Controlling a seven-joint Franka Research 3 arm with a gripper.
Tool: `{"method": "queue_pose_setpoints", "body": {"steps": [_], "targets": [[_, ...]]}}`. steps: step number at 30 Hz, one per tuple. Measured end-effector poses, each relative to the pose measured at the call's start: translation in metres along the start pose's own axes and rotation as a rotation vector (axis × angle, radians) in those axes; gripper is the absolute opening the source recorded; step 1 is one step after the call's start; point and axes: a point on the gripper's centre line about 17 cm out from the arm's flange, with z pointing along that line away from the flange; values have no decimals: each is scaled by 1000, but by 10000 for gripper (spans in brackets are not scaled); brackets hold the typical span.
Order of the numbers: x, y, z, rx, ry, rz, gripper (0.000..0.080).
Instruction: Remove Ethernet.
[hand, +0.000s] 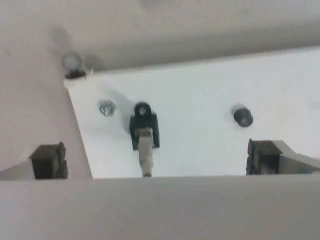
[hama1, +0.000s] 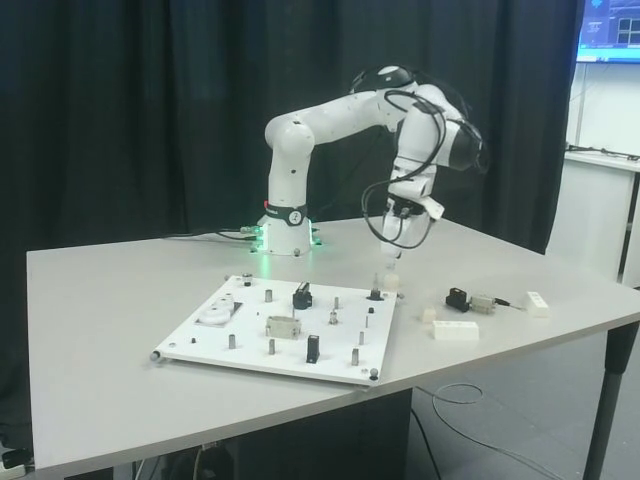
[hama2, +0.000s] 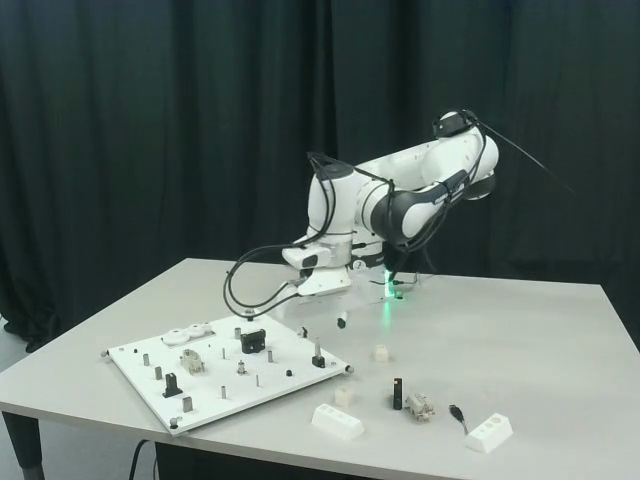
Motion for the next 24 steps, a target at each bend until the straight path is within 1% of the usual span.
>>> {"method": "queue_pose_setpoints", "body": {"steps": [6, 11, 17, 24], "targets": [[-13, 1, 8, 9, 4, -18, 800], [-17, 1, 17, 12, 22, -36, 800], [-20, -2, 30, 24, 45, -52, 800], [-21, -4, 42, 26, 61, -63, 800]]}}
